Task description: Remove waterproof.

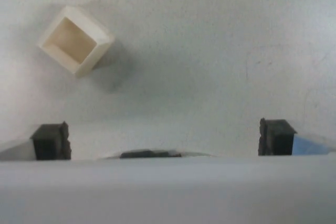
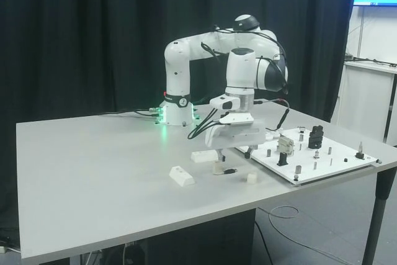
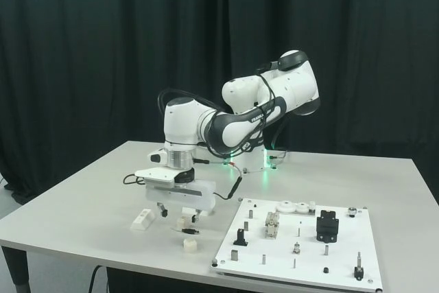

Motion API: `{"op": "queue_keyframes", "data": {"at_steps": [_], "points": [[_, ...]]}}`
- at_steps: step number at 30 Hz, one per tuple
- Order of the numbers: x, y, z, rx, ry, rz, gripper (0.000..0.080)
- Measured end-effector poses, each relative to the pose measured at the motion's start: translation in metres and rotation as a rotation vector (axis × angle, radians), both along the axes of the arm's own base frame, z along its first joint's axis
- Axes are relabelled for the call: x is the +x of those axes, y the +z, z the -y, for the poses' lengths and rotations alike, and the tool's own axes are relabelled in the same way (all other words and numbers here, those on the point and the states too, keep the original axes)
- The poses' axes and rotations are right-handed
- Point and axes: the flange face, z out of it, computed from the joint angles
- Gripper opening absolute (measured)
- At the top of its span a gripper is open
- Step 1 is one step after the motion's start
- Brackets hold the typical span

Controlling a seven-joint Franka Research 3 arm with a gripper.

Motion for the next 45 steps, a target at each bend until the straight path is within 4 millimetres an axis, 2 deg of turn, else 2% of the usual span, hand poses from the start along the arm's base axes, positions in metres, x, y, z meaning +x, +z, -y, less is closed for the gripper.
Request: {"op": "queue_keyframes", "data": {"at_steps": [11,20,36,45], "points": [[0.003,0.007,-0.007,-0.004,0.016,0.010,0.0800],[0.002,0.022,-0.030,0.030,0.039,-0.009,0.0800],[-0.016,0.044,-0.106,0.105,-0.016,-0.068,0.0800],[-0.025,0.046,-0.154,0.088,-0.044,-0.076,0.0800]]}}
